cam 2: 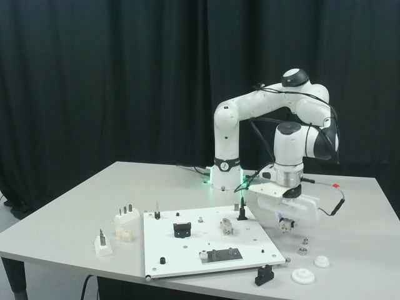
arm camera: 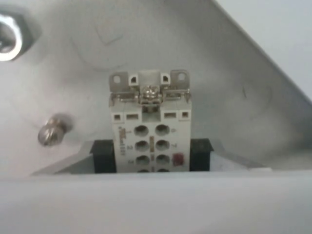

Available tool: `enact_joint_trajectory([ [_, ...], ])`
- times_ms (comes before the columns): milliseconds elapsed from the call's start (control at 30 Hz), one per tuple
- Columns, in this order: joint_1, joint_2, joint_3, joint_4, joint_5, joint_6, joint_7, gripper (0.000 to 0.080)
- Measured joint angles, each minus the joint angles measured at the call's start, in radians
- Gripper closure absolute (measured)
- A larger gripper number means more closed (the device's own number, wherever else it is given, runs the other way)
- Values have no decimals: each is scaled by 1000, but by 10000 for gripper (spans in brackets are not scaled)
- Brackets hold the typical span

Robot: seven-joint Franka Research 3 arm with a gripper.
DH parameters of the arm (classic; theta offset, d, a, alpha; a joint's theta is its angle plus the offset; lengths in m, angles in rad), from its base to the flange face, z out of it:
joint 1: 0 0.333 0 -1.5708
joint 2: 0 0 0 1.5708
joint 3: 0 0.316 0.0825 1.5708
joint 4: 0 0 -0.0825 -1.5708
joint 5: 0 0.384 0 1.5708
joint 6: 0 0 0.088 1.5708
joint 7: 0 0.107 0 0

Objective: Insert waterproof.

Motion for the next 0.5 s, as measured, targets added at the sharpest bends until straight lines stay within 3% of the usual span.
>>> enact_joint_trajectory([
  [200,17,0,-37,4,-18,-38,0,492],
  [500,33,0,-53,4,-25,-51,0,493],
])
